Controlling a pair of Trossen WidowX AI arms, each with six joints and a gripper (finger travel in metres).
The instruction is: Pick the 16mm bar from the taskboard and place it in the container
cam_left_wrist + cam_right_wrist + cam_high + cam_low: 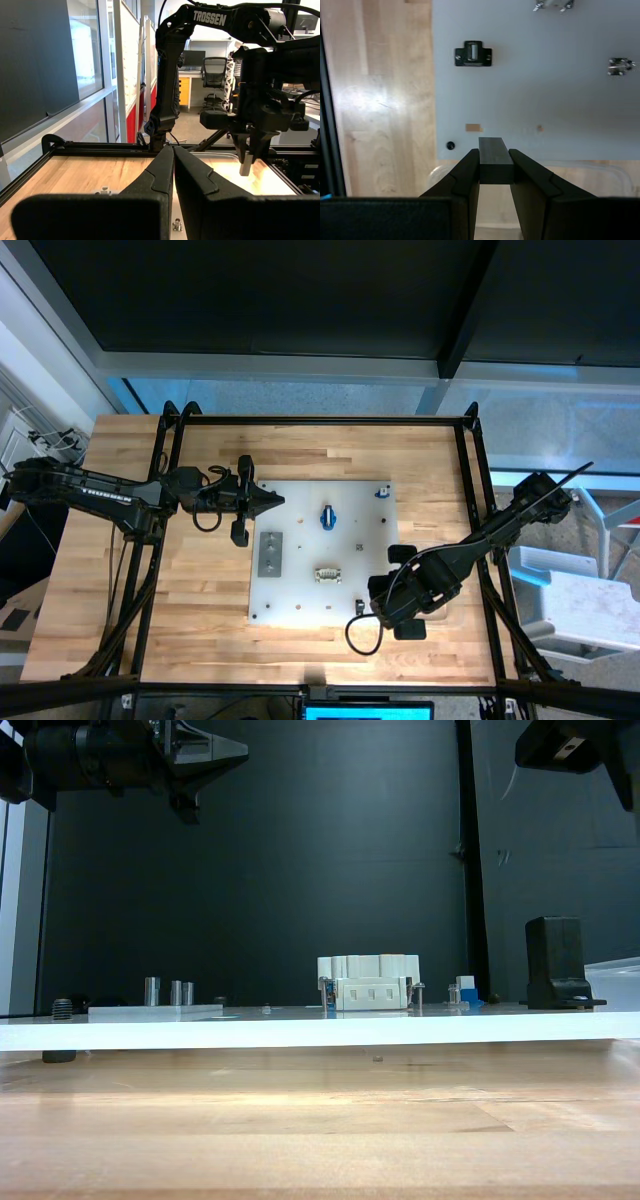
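Two fingers of the right tool pinch the 16mm bar upright over the container beside the taskboard; left tool (clenched, empty) hovers above the board's left edge.

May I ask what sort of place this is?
Likely a robotics lab: wooden table, office chair, large windows. Left claw, shut, hangs near the board's edge; right claw holds a bar above the tray.

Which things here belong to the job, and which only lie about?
Job: 16mm bar in the shut right gripper over the container; taskboard.
Idle: grey block, blue connector, small black part; left gripper, shut, above the taskboard's far left corner.
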